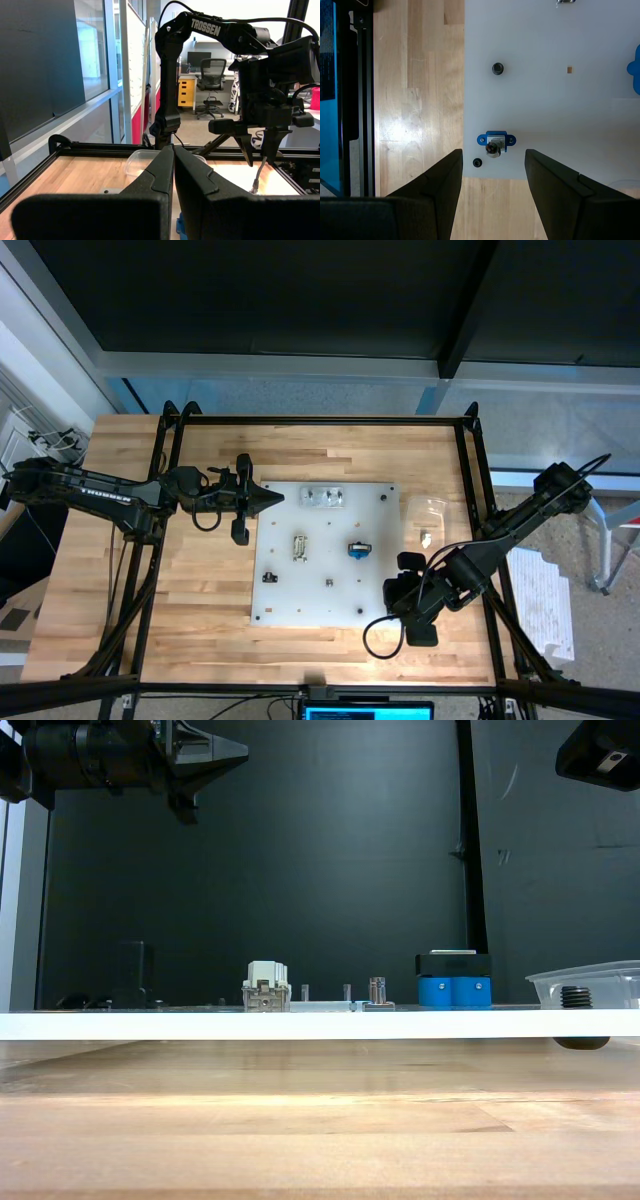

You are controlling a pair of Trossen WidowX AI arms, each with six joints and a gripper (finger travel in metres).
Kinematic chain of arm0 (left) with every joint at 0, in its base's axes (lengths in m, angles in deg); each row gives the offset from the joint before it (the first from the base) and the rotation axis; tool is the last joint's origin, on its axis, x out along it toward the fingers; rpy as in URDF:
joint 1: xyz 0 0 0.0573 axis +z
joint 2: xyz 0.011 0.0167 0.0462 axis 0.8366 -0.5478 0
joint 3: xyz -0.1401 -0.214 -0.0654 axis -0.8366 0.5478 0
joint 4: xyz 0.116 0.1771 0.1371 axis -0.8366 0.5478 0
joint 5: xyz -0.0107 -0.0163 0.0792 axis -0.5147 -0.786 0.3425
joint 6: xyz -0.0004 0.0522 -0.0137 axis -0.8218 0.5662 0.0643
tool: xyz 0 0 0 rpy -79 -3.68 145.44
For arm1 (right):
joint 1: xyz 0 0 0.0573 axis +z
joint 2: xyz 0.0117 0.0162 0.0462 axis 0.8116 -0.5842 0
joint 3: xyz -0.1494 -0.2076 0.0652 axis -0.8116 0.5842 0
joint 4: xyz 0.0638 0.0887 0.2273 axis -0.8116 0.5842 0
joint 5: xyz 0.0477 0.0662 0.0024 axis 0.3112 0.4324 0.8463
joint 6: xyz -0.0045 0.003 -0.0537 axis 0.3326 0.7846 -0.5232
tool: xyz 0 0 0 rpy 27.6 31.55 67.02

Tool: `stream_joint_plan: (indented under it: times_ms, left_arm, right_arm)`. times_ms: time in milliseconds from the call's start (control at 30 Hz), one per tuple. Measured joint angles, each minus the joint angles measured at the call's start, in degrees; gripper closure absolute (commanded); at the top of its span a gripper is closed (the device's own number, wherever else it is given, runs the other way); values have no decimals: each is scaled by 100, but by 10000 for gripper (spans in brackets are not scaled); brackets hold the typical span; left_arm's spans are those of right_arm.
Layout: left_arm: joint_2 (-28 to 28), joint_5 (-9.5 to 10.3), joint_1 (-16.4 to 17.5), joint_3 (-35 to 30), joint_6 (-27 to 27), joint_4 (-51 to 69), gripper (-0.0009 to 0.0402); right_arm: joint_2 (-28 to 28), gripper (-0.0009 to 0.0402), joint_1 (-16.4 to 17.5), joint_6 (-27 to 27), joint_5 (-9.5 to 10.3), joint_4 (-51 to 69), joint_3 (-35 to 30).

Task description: Pick the RJ45 connector and install on taskboard

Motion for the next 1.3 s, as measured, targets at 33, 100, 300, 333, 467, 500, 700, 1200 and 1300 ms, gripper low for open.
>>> stream_joint_plan:
  times_ms: [33, 100, 300, 333, 467, 500, 700, 1200, 1300]
  left_arm:
    - [0, 0, 0, 0, 0, 0, 393]
    - [0, 0, 0, 2, 0, 0, 393]
    - [0, 0, 0, 2, 0, 0, 393]
    - [0, 0, 0, 2, 0, 0, 393]
    - [0, 0, 0, 0, 0, 0, 393]
    - [0, 2, 0, 0, 0, 0, 393]
    - [0, 0, 0, 0, 0, -2, 393]
    - [0, 2, 0, 0, 0, 0, 393]
    - [0, 2, 0, 2, 0, -2, 393]
  right_arm:
    - [9, 221, -2, 0, -2, -4, 0]
    - [35, 221, -7, -2, 0, -35, 0]
    - [138, 221, -85, -48, -214, -131, 0]
    - [173, 221, -122, -55, -308, -166, 0]
    - [306, 221, -341, -199, -518, -341, 0]
    - [339, 221, -409, -286, -525, -417, 0]
    - [581, 221, -872, -826, -756, -667, 0]
    - [1099, 231, -2083, -2439, -804, -1926, 313]
    - [1169, 240, -2312, -2848, -796, -2470, 483]
